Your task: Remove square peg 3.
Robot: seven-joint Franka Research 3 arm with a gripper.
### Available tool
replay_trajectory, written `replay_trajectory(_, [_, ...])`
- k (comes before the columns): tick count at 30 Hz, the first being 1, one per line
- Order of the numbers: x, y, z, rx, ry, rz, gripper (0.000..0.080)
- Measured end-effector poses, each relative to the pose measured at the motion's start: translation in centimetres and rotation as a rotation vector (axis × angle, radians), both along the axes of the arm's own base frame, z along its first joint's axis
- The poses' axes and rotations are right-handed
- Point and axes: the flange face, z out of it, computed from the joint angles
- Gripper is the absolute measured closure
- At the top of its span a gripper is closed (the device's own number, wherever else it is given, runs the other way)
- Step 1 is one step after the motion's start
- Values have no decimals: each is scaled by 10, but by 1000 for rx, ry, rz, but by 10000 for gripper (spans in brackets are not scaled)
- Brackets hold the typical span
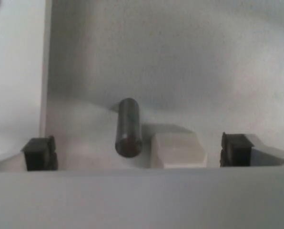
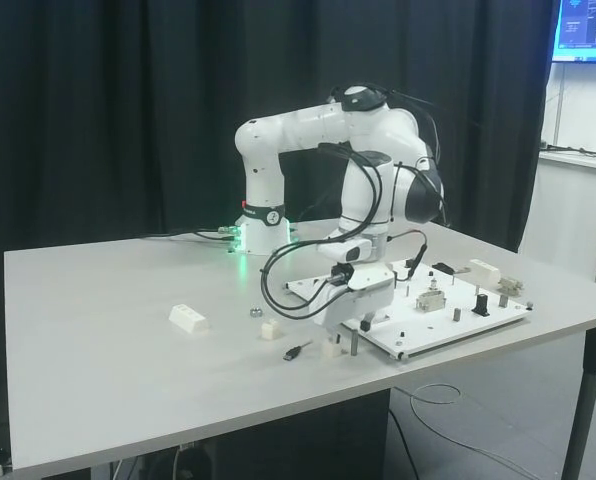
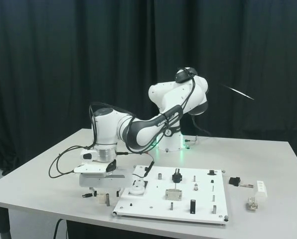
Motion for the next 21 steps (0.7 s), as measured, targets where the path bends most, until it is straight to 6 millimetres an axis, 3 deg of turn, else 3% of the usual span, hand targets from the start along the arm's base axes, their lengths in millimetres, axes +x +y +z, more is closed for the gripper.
replay_trajectory(9, [2, 1, 16, 8, 19, -18, 76])
replay_trajectory(10, [2, 1, 17, 9, 20, -19, 5])
replay_trajectory(21, [4, 3, 24, 9, 26, -20, 3])
